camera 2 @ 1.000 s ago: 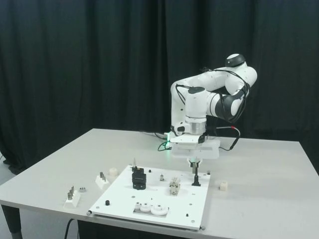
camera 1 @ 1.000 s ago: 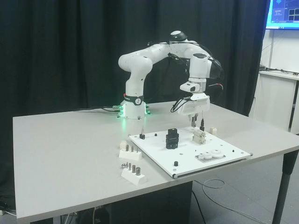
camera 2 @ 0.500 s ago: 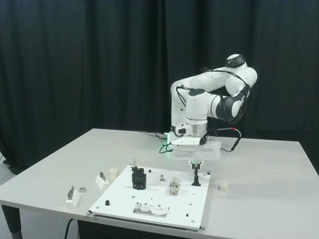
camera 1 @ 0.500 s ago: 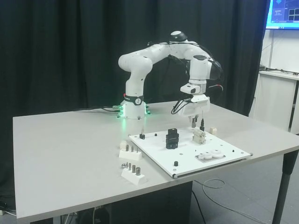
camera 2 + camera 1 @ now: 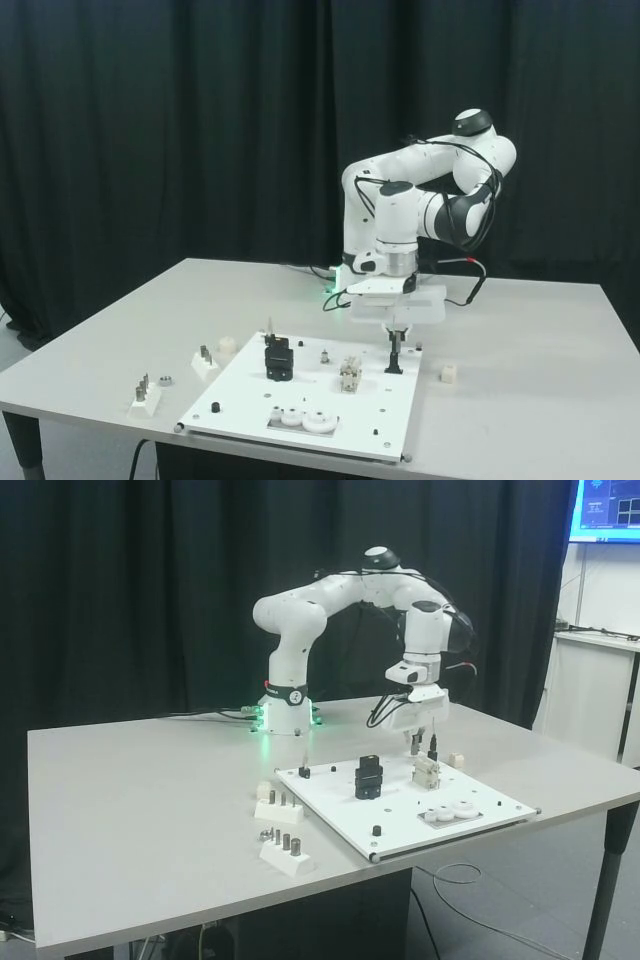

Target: Insert square peg 4.

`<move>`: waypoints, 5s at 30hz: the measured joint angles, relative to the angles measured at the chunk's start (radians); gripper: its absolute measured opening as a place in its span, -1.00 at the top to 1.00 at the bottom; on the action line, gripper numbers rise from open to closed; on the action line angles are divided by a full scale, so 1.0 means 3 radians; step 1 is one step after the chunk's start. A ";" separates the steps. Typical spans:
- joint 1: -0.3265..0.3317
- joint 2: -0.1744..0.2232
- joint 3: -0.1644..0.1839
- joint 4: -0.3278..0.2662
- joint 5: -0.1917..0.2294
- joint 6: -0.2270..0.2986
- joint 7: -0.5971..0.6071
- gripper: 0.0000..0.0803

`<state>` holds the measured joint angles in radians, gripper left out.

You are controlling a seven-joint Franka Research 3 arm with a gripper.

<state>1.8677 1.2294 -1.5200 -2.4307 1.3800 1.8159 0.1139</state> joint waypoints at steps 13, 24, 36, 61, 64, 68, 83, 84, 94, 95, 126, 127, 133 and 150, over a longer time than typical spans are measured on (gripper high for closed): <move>0.0048 0.0000 0.0028 -0.0021 0.0032 0.0103 0.0160 0.61; 0.0052 0.0000 0.0055 -0.0024 0.0034 0.0146 0.0233 0.61; 0.0052 0.0000 0.0088 -0.0032 0.0038 0.0168 0.0234 0.61; 0.0128 -0.0051 0.0097 -0.0104 0.0064 0.0187 0.0234 0.61; 0.0132 -0.0052 0.0096 -0.0108 0.0064 0.0186 0.0234 0.61; 0.0132 -0.0052 0.0096 -0.0115 0.0063 0.0189 0.0234 0.61; 0.0133 -0.0052 0.0097 -0.0129 0.0068 0.0206 0.0234 0.61; 0.0133 -0.0052 0.0097 -0.0129 0.0070 0.0206 0.0234 0.61; 0.0139 -0.0053 0.0104 -0.0116 0.0088 0.0224 0.0234 0.61; 0.0139 -0.0053 0.0105 -0.0116 0.0088 0.0228 0.0234 0.61; 0.0139 -0.0059 0.0114 -0.0117 0.0089 0.0254 0.0234 0.61; 0.0140 -0.0060 0.0114 -0.0117 0.0089 0.0254 0.0234 0.61; 0.0140 -0.0062 0.0114 -0.0121 0.0089 0.0254 0.0240 0.61; 0.0188 -0.0072 0.0100 -0.0165 0.0079 0.0252 0.0300 0.61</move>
<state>1.9241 1.2079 -1.4901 -2.4803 1.4037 1.8916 0.2038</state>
